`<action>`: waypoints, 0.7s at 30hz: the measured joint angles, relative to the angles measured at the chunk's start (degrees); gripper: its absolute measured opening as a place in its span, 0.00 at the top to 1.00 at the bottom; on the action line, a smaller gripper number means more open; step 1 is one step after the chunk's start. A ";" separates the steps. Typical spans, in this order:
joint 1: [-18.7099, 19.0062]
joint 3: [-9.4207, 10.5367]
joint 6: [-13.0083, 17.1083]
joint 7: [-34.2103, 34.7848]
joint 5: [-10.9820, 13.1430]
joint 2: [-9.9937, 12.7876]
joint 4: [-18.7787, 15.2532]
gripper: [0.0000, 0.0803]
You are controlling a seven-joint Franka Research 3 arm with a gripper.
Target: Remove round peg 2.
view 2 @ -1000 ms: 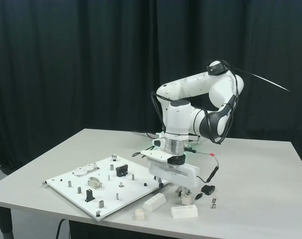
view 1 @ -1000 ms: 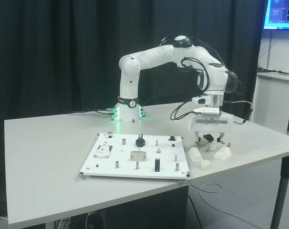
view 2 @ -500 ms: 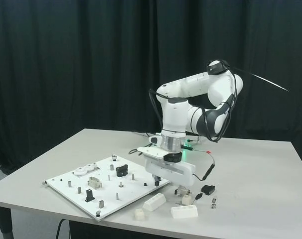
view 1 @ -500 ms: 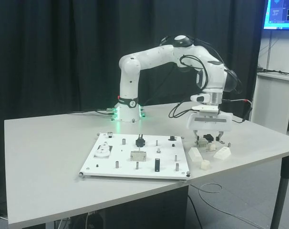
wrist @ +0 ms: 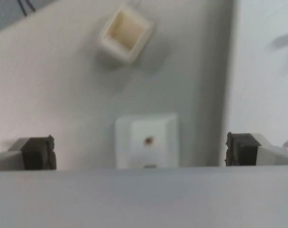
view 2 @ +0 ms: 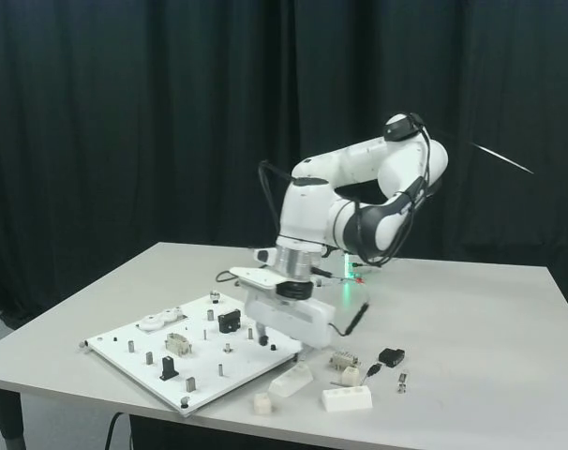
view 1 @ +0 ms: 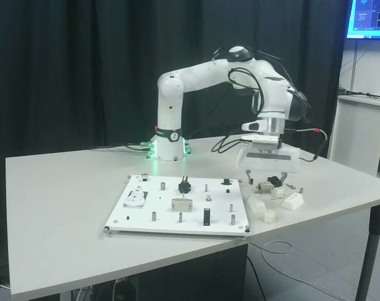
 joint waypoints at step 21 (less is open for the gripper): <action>-12.30 -0.85 -4.86 -4.50 0.19 0.08 4.95 0.00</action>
